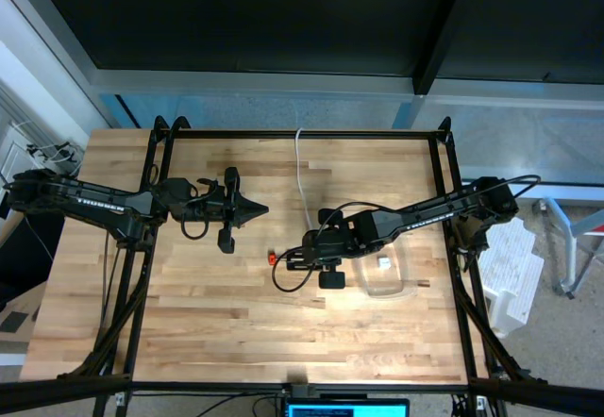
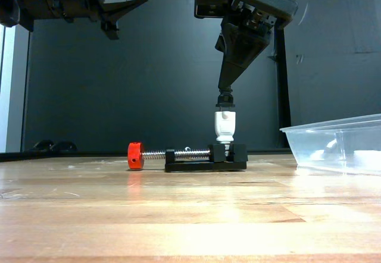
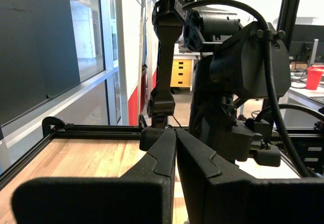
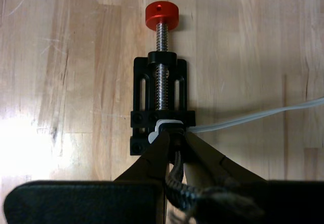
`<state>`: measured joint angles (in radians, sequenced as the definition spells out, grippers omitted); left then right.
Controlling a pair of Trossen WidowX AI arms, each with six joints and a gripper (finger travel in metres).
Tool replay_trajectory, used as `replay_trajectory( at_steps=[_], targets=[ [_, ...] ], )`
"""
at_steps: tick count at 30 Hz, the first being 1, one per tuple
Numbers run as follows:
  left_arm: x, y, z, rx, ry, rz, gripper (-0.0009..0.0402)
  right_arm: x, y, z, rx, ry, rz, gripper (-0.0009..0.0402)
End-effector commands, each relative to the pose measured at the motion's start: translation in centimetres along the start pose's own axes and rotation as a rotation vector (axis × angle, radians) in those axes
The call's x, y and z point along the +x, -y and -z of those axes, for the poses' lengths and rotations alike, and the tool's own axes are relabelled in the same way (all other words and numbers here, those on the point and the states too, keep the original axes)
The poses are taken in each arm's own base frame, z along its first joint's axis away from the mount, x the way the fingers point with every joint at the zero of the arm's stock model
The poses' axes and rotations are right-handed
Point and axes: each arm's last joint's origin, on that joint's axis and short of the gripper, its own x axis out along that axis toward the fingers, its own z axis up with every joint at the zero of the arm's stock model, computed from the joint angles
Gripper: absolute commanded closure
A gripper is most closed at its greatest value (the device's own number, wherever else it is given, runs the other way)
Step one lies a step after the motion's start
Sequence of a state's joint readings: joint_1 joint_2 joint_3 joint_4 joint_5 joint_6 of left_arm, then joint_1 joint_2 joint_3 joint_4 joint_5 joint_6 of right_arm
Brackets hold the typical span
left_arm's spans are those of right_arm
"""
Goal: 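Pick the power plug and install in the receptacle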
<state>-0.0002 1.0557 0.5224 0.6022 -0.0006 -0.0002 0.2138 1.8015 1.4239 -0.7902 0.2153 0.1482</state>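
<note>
Nearest to you is the bare wood of the table [image 1: 236,323]. A little farther in, on the right, you see a clear tray [image 1: 404,280] lying flat on the wood, with a small white bit [image 1: 383,262] inside it.

Just left of the tray sits the black vise [image 2: 205,159]. Its orange-red knob [image 2: 135,155] sticks out to the left on a shiny screw. The vise holds the receptacle [image 2: 224,125], a small white socket that stands upright (its open face looks straight up).

Your right gripper [image 2: 225,93] hangs right over that socket and points straight down. Its two fingers are pinched in narrow on the power plug [image 2: 225,101]. The plug is a tiny black thing, and it sits at the top of the white socket, touching it. From the low view you cannot tell how deep it has gone in. In the right wrist view the black plug [image 4: 176,142] shows between the finger tips, with the white socket rim peeking out beside it.

Farther back and to the left, your left gripper [image 1: 260,210] hangs high in the air, well apart from the vise, and points to the right. Its fingers [image 3: 162,153] are pressed together and hold nothing.

The white cord [image 1: 302,176] runs from the socket away to the far edge of the table.
</note>
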Motion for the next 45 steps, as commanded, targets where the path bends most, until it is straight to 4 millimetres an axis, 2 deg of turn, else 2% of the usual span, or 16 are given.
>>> replay_trajectory(
  at_steps=[1,18,33,45],
  targets=[
    [0.0,0.0,0.0,0.000,0.001,0.000,0.0393,0.8,-0.1,0.4,-0.001,-0.008,-0.005,0.0393],
    [0.0,0.0,0.0,0.000,0.001,0.000,0.0393,2.6,-0.3,2.0,0.004,0.018,-0.008,0.0393],
    [0.0,0.0,0.0,0.000,0.001,0.000,0.0393,2.2,-0.2,2.0,0.009,0.044,-0.009,0.0392],
    [0.0,0.0,0.0,0.000,0.001,0.000,0.0393,1.0,0.0,1.6,0.018,0.082,-0.013,0.0331]
  ],
)
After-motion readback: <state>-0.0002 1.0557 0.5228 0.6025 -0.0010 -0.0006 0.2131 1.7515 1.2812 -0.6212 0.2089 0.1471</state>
